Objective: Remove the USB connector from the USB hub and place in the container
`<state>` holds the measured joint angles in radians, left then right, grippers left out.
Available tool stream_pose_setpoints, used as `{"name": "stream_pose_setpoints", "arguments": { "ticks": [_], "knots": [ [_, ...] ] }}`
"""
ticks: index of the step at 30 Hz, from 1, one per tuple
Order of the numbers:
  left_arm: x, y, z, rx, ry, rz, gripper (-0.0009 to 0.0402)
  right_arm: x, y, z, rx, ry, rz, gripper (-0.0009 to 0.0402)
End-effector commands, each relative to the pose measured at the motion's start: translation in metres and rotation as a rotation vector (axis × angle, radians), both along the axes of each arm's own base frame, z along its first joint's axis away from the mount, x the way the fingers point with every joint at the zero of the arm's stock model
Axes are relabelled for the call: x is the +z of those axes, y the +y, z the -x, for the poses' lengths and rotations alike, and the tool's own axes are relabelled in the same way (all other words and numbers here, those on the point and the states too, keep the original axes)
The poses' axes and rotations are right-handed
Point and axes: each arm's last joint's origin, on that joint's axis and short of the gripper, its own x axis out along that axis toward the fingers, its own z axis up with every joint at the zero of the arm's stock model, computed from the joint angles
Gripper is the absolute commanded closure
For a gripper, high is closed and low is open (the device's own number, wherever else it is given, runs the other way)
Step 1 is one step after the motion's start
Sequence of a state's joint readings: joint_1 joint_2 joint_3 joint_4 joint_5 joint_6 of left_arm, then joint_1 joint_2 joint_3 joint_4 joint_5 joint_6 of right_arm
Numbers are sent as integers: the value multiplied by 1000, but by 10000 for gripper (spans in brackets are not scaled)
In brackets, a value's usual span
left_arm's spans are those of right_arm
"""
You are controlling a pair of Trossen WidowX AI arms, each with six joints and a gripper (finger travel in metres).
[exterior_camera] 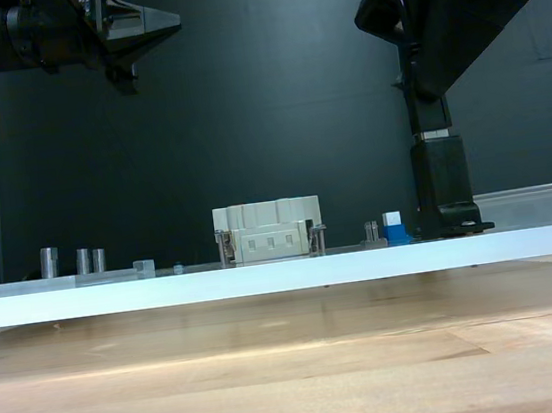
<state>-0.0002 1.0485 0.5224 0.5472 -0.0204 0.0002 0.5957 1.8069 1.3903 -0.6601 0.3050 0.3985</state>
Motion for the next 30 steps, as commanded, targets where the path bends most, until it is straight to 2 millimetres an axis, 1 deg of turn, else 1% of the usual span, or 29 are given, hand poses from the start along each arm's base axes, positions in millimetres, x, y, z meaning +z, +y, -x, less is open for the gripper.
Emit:
{"name": "stream_pose_setpoints", "arguments": {
  "ticks": [1, 3, 14, 21, 27, 30],
  "knots": [
    [0, 0, 0, 0, 0, 0, 392, 0, 0, -3, 10, 34, 15, 393],
    [0, 0, 0, 0, 0, 0, 392, 3, -1, -3, 12, 46, 17, 393],
    [0, 0, 0, 0, 0, 0, 392, 2, -1, -2, -6, 35, 11, 393],
    [0, 0, 0, 0, 0, 0, 392, 0, -3, 5, -34, -9, -18, 393],
    [0, 0, 0, 0, 0, 0, 392, 7, -2, 12, -41, -48, -6, 393],
    [0, 0, 0, 0, 0, 0, 392, 8, -3, 16, -49, -67, -8, 393]
  ]
}}
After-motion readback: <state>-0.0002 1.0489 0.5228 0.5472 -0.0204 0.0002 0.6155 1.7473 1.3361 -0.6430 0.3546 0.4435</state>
